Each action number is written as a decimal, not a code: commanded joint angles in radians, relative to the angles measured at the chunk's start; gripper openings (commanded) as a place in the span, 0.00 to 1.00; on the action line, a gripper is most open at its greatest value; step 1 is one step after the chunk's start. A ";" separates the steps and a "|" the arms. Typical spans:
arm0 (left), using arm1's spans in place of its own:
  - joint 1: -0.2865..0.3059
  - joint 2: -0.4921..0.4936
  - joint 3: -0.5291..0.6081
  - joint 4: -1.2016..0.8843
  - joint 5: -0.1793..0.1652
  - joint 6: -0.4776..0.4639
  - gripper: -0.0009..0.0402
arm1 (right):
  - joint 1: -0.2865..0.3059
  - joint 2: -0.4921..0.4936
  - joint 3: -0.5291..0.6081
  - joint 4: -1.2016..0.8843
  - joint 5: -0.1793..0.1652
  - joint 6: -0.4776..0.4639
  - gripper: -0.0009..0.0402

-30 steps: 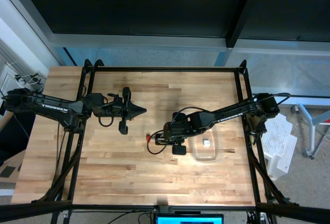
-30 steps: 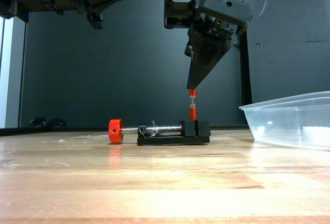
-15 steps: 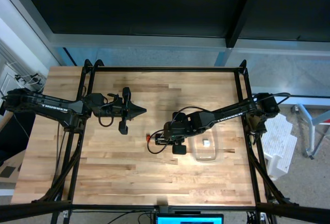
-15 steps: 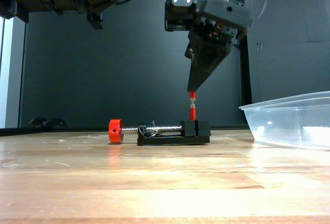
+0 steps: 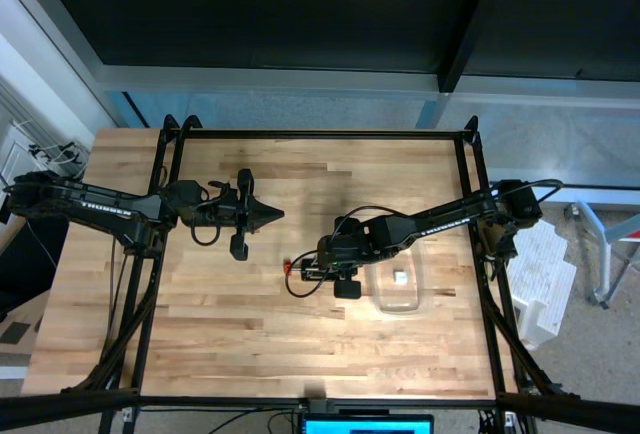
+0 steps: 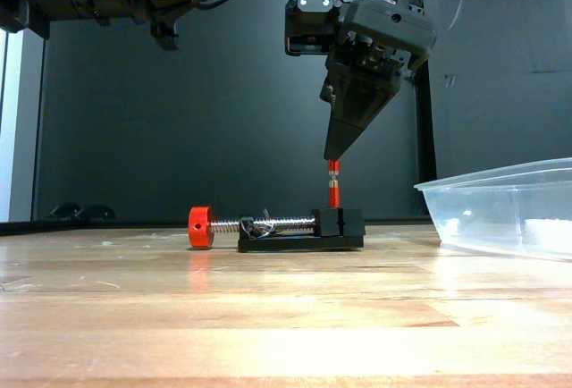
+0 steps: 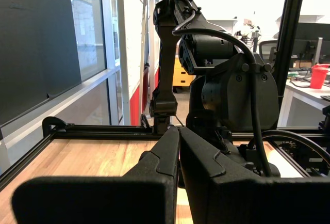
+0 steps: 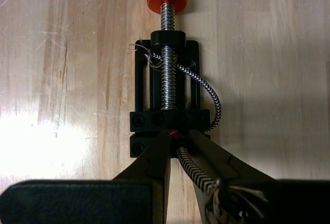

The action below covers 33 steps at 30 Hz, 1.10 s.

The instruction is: Pick the RCA connector and install on taskboard

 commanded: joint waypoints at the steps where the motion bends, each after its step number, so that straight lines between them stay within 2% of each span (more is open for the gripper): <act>1: 0.000 0.000 0.000 0.000 0.000 0.000 0.02 | 0.000 0.000 -0.015 0.020 0.003 0.001 0.02; 16: 0.000 0.000 0.000 0.000 0.000 0.000 0.02 | -0.003 0.040 -0.022 0.031 0.001 -0.010 0.02; 33: 0.000 0.000 0.000 0.000 0.000 0.000 0.02 | -0.005 0.034 -0.022 0.031 0.000 -0.011 0.02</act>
